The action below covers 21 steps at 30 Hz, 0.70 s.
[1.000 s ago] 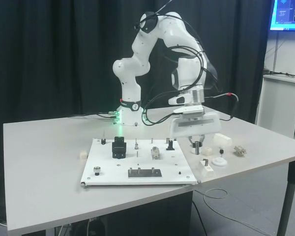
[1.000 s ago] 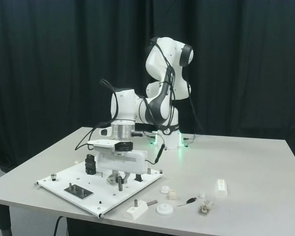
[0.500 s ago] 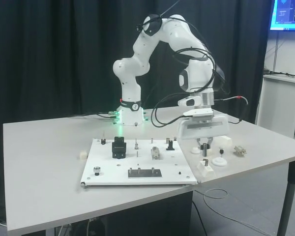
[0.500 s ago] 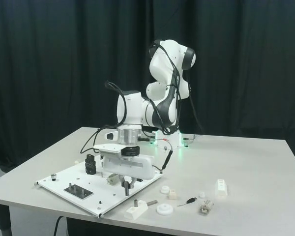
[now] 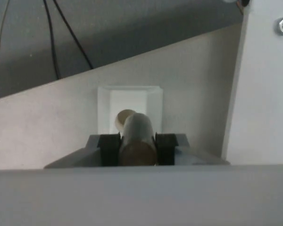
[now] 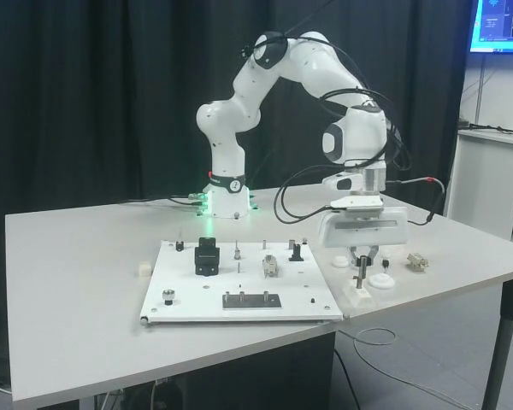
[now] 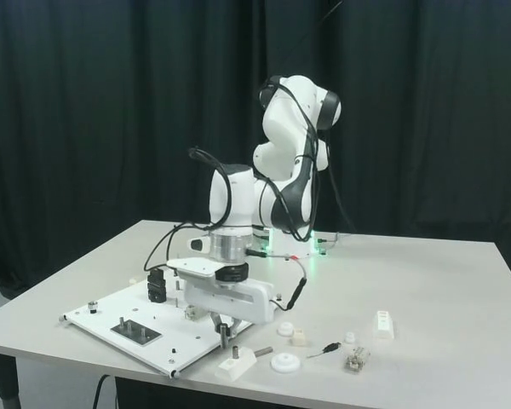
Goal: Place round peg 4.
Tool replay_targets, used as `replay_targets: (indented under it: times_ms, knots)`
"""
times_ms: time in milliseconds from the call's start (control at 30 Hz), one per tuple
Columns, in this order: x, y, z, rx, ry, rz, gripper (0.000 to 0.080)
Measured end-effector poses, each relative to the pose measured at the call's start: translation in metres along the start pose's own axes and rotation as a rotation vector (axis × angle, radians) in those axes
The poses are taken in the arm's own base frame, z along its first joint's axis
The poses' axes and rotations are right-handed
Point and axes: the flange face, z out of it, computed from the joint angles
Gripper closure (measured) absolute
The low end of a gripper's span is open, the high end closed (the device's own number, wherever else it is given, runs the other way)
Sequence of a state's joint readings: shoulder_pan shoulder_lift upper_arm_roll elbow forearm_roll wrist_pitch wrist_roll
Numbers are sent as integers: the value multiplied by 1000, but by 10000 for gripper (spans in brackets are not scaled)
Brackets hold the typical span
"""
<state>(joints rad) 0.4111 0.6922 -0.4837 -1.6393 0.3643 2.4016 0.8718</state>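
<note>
Over the small white block, gripper clamped on round peg, long axis upright.

two room views — one wrist

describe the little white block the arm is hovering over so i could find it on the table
Start at the white board on the grey table. Just off its front corner nearest the gripper sits a small white block, near the table's edge. Unlike the flat white disc next to it, it is squarish and has a short peg standing upright in it.
</note>
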Motion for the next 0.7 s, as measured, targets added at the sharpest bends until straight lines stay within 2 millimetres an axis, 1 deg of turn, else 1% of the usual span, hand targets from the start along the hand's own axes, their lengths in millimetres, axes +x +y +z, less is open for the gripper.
replay_targets:
  times_ms: [333,700]
  knots:
    - [-1,-8,9,-35,1,13,650]
    - [4,-10,16,-56,-26,33,650]
